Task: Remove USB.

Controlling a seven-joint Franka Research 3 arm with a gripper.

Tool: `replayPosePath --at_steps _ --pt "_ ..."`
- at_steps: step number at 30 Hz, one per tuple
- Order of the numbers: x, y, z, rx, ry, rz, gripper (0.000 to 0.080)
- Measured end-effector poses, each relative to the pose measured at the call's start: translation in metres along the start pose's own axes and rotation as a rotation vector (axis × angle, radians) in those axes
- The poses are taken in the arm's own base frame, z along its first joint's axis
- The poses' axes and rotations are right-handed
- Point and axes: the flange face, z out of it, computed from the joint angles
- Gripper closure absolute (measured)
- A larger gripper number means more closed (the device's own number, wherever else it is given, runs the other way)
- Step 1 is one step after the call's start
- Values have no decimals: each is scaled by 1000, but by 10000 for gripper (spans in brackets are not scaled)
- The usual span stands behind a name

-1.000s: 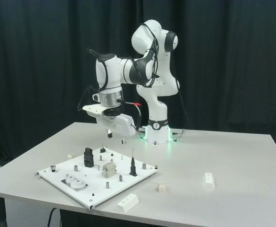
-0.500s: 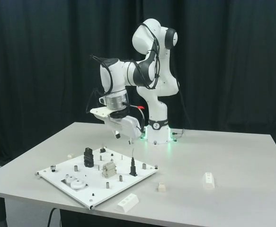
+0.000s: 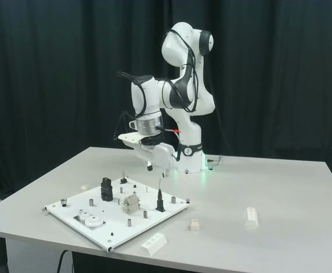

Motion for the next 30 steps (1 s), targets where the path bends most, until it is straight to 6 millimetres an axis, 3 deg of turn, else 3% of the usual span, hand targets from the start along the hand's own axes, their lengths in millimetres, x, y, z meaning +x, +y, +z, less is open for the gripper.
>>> replayPosePath --at_steps 30 --pt "-18 22 53 62 79 -64 3"
